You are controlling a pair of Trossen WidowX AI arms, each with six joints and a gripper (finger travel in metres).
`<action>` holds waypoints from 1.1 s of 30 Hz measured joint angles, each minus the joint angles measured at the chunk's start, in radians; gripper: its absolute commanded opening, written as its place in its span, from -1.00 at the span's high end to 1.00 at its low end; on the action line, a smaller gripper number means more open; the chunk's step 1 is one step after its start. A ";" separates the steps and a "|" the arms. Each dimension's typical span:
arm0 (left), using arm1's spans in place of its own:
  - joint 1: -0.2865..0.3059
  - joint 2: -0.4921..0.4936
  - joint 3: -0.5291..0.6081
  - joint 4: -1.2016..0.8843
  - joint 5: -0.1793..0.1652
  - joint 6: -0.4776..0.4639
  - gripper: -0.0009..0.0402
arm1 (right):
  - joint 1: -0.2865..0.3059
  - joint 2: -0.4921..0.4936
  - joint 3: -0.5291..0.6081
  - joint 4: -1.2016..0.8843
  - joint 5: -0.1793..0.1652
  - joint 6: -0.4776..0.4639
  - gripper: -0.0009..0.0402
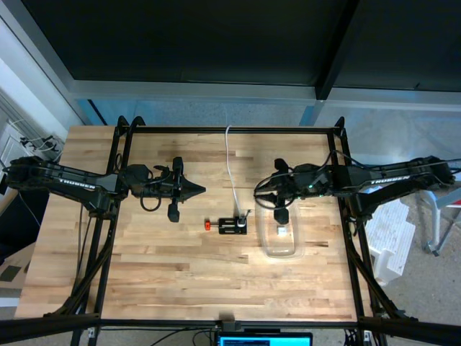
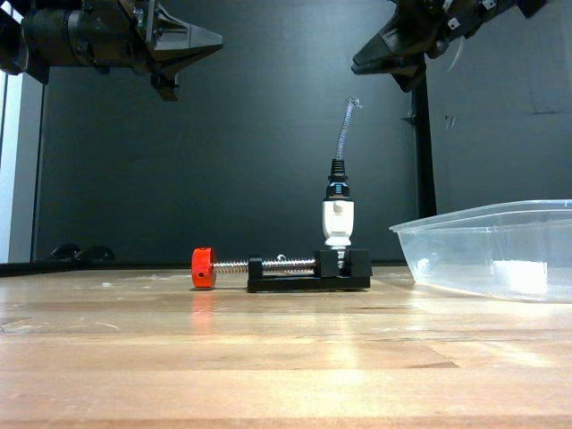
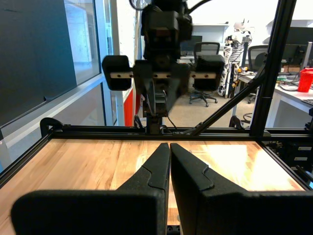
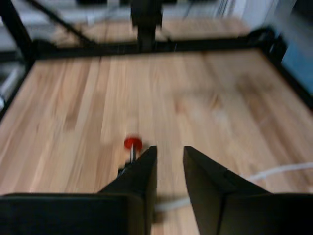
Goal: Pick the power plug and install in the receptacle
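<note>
Right gripper [image 4: 169, 149] hangs empty, fingers apart, above the receptacle [image 2: 344, 264], where the power plug [image 2: 337, 174] looks seated. Left gripper [image 3: 169, 145], fingers together, is parked high aside; only a clean retreat seems left

Red knob [image 2: 203, 267] on black receptacle [image 2: 304, 284], white cord [image 1: 230, 162], striped blond wooden table [image 1: 166, 274].

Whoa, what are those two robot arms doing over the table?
Their job is to put a power plug into a receptacle. It looks done: the power plug stands upright in the receptacle in the middle of the table. The right gripper hangs open up above it, holding nothing. The left gripper is shut and parked up high on the other side.
</note>
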 measured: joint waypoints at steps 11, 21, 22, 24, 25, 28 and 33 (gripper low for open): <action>0.000 0.000 0.000 0.000 0.000 0.000 0.96 | -0.073 -0.105 -0.166 0.348 -0.077 -0.031 0.95; 0.000 0.000 0.000 0.000 0.000 0.000 0.96 | -0.078 -0.124 -0.243 0.510 -0.075 -0.035 0.96; 0.000 0.000 0.000 0.000 0.000 0.000 0.96 | -0.077 -0.126 -0.254 0.525 -0.075 -0.035 0.96; 0.000 0.000 0.000 0.000 0.000 0.000 0.96 | -0.077 -0.126 -0.274 0.560 -0.077 -0.031 0.96; 0.000 0.000 0.000 0.000 0.000 0.000 0.96 | -0.077 -0.126 -0.281 0.568 -0.078 -0.030 0.96; 0.000 0.000 0.000 0.000 0.000 0.000 0.96 | -0.077 -0.126 -0.296 0.591 -0.078 -0.024 0.96; 0.000 0.000 0.000 0.000 0.000 0.000 0.96 | -0.077 -0.127 -0.312 0.604 -0.095 -0.019 0.96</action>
